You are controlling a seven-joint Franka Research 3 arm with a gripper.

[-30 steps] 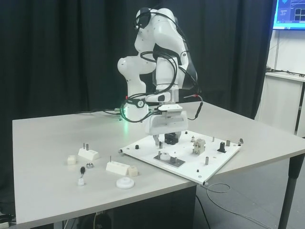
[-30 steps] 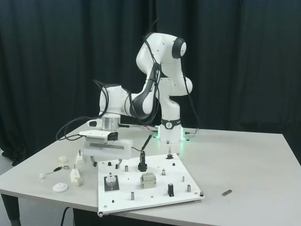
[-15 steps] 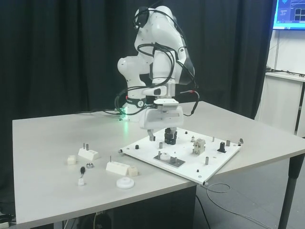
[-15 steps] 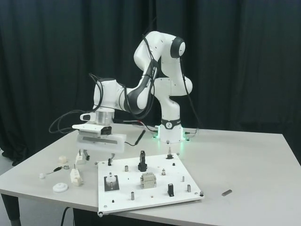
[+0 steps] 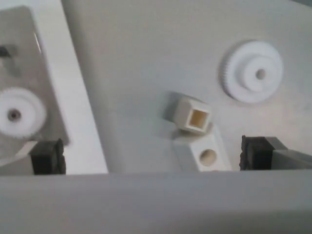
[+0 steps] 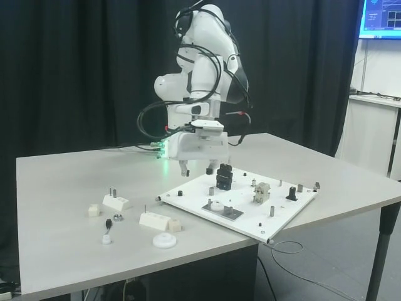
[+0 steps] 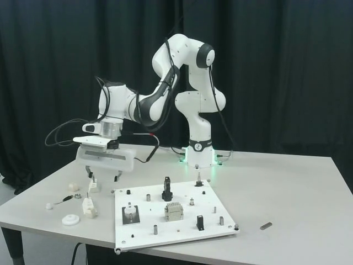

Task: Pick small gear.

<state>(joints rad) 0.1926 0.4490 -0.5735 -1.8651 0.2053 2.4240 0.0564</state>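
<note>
The white two-fingered gripper is held wide open with nothing gripped, its black pads half cut off, and the small white toothed gear is seen just beside one pad, on the grey metal plate.

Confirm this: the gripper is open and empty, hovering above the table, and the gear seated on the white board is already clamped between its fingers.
Not quite. The gripper is open and empty, hovering above the table, but the gear is not clamped: it sits on the white board, apart from the fingers. The second room view shows this, and the wrist view shows both fingertips with nothing between them.
</note>
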